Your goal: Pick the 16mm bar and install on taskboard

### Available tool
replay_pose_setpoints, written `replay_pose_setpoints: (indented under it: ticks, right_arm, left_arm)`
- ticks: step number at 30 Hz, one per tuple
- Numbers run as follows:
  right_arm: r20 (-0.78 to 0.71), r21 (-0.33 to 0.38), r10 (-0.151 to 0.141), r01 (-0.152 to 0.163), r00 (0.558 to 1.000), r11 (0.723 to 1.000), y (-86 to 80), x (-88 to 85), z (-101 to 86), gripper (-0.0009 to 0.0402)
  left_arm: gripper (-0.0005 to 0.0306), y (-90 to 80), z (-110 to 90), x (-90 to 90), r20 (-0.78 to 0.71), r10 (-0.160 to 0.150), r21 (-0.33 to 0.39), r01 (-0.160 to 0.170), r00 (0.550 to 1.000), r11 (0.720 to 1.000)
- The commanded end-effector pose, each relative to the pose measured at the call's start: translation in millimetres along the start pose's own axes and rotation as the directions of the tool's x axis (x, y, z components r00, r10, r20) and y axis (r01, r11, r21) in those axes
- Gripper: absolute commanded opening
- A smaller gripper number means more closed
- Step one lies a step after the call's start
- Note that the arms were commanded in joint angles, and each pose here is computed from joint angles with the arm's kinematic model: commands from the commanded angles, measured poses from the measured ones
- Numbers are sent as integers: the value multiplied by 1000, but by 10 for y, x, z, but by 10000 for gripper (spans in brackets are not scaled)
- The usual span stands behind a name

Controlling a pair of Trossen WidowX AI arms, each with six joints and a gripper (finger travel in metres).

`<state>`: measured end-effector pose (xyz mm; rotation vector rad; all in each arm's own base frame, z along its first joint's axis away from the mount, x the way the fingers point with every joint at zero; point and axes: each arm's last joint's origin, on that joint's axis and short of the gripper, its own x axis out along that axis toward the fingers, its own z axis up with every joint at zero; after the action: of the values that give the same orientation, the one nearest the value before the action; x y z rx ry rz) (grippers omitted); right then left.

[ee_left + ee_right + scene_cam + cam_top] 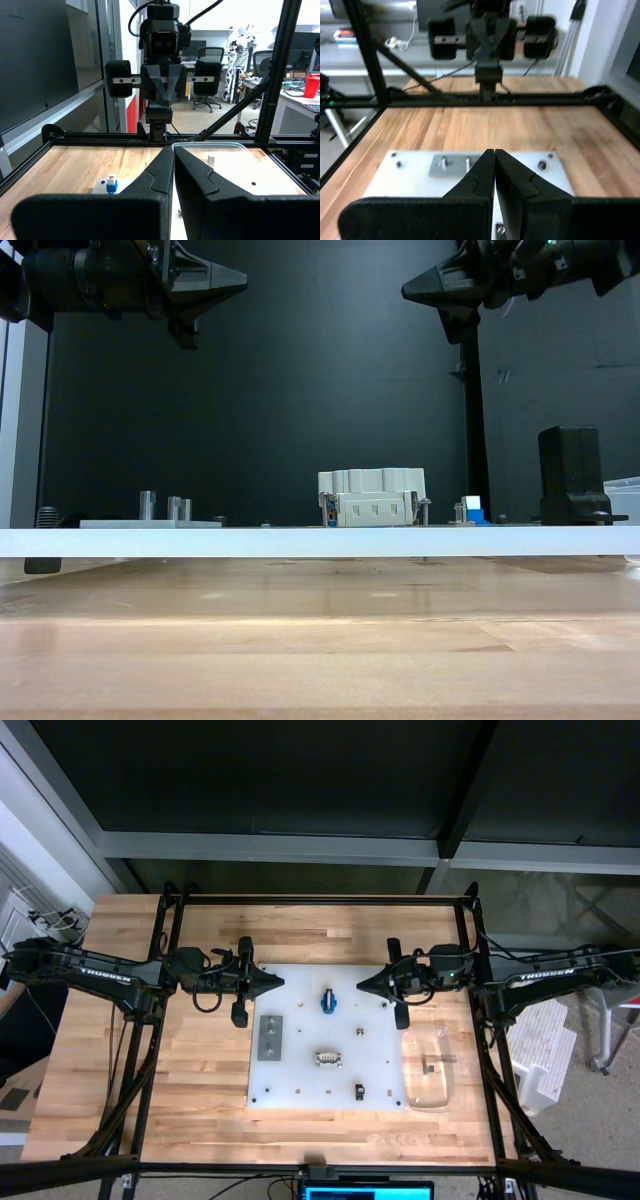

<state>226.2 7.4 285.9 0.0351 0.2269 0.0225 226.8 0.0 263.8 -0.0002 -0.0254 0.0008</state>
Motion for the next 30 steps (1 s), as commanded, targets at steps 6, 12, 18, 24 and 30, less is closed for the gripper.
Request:
replay_pose_setpoints:
  ticks: [6, 12, 18, 24, 30]
  right_arm:
    - [-212, 2, -8, 9, 977, 1000, 123, -67, 1, 0]
    - [-323, -7, 2, -4, 946, 1000, 234, -138, 5, 0]
    - [-445, -4, 12, -16, 895, 1000, 339, -241, -7, 0]
    - [-566, 17, 40, -37, 824, 999, 451, -368, -43, 0]
    - [-647, 26, 60, -56, 760, 998, 558, -471, -106, 0]
  left_arm:
    - [0, 0, 0, 0, 0, 0, 0, 0, 1000, 1000]
    - [0, 0, 0, 0, 0, 0, 0, 0, 1000, 1000]
    - [0, 1, 0, 0, 0, 0, 0, 0, 1000, 1000]
    - [0, 0, 2, -1, 1, 0, 0, 0, 1000, 1000]
    - [0, 0, 0, 0, 0, 0, 0, 0, 1000, 1000]
